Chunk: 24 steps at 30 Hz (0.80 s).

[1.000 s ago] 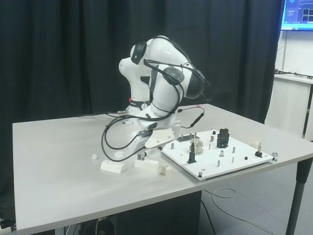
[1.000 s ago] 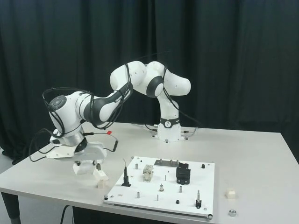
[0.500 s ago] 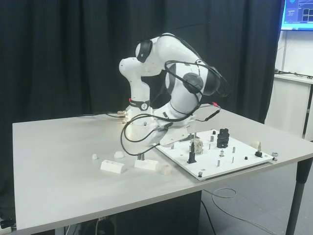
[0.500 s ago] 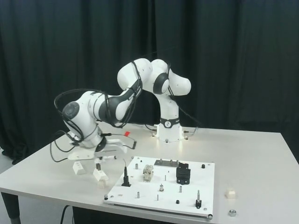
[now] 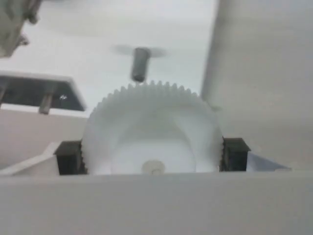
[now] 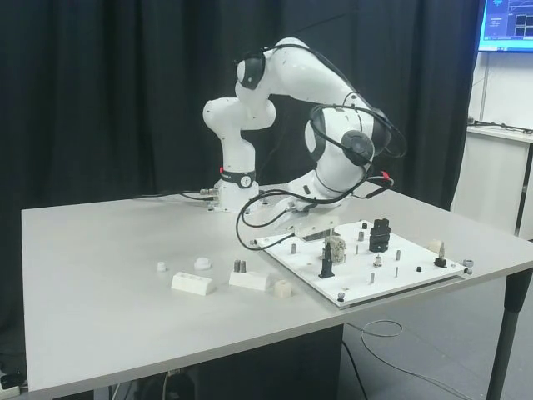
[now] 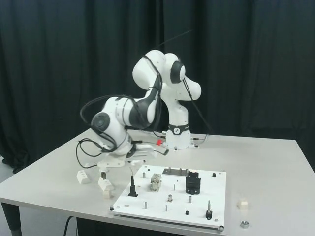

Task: Insert large gear.

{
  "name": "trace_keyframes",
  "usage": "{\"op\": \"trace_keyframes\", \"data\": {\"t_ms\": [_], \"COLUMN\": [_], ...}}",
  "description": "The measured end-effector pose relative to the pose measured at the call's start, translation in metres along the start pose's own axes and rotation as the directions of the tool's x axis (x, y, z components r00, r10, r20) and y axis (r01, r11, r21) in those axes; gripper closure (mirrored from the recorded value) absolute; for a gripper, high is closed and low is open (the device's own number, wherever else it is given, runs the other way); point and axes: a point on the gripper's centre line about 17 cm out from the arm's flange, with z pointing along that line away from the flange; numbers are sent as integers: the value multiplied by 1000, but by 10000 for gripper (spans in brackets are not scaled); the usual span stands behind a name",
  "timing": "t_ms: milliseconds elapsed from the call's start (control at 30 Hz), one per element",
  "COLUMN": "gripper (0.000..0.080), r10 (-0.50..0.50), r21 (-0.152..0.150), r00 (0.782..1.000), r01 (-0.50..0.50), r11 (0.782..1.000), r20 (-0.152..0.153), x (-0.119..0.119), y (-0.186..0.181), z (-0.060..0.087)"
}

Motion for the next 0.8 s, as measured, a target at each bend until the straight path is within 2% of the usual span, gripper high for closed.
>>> {"op": "trace_keyframes", "data": {"t_ms": [167,800], "gripper": [205,205], "r10": [3,-49], "r21": [-19,-79], "r00": [1000,993], "r01": [-3,40], "r11": [1000,996], "r20": [-11,-109], "x": [-6,-20], "y": [-15,-57], "z": [11,45]}}
